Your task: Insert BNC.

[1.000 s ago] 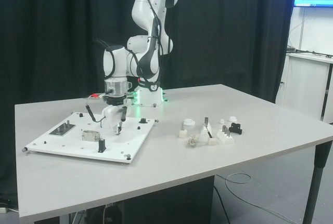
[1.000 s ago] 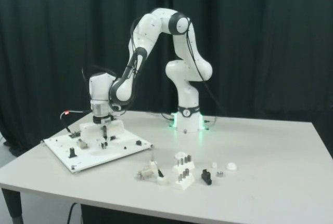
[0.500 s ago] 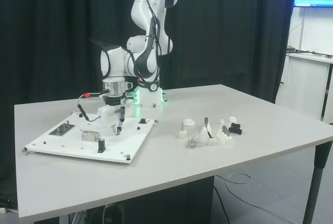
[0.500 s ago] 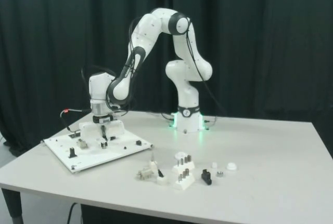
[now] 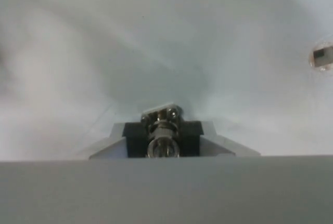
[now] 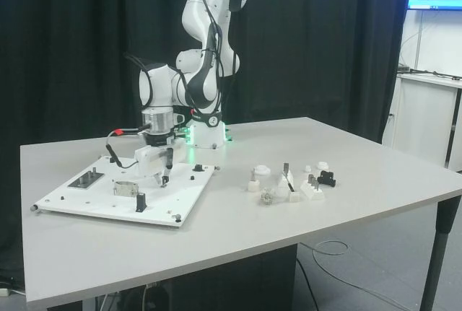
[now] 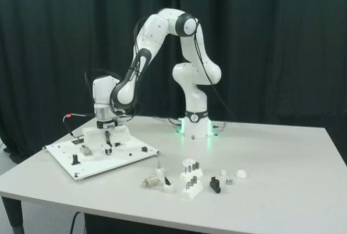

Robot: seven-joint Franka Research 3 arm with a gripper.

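Grey table [image 6: 238, 210]: white board [image 6: 101, 199], gripper [image 6: 163, 178] w/ BNC [image 5: 163, 142] above.

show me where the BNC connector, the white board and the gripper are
BNC connector [image 5: 163, 140], wrist view, on its metal barrel.
white board [image 6: 180, 199], first room view, on a bare part near its front corner.
gripper [image 6: 164, 178], first room view, at the fingertips above the board.

arm [image 6: 206, 29]: white, black at the joints
board [image 6: 180, 194]: white
tabletop [image 6: 346, 174]: plain grey
curtain [image 7: 282, 44]: black
base light [image 7: 180, 129]: green
loose parts [image 7: 187, 182]: white, some black
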